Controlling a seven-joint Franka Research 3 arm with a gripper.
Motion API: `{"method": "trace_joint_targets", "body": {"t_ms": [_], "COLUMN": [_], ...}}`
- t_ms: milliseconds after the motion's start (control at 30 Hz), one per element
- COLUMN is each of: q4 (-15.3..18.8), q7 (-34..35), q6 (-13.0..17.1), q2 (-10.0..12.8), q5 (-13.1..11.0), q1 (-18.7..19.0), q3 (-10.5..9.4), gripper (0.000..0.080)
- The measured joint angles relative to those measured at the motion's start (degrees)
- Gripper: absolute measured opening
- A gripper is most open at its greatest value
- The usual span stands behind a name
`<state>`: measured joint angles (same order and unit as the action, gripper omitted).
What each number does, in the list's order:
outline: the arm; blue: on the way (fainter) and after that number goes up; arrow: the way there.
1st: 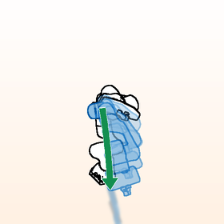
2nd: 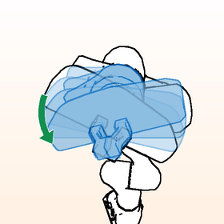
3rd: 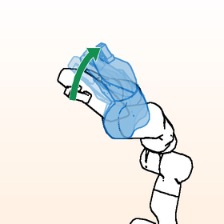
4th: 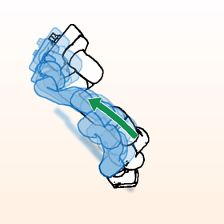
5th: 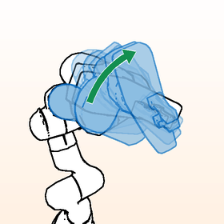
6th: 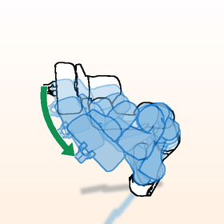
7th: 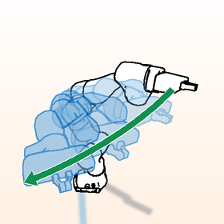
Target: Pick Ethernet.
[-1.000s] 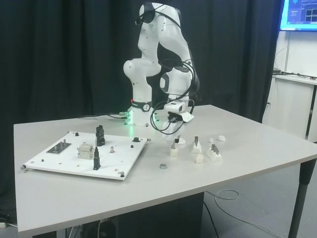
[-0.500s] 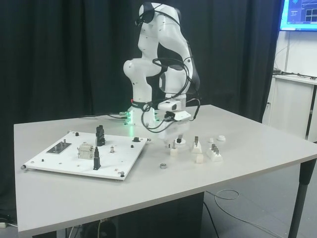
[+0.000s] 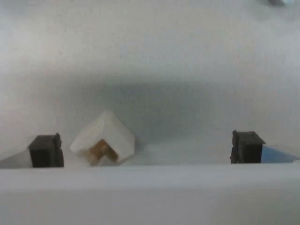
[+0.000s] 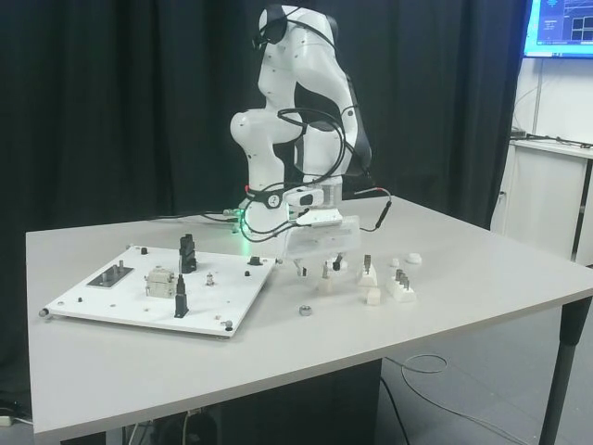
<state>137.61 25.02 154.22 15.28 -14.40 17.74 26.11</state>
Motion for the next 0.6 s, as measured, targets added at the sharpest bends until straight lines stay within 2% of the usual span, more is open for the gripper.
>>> {"method": "trace_joint_targets", "body": {"t_ms": [267,600], "q4": [-0.42,-0.46], "q7": [14.39,26.87], "q6": [-2.36,-4.85], "q2": [0.0,0.08], "q5": [0.0,0.0], "q1": [0.13,1.04], "q3": [-0.08,-0.41], "gripper": [0.08,0.08]}}
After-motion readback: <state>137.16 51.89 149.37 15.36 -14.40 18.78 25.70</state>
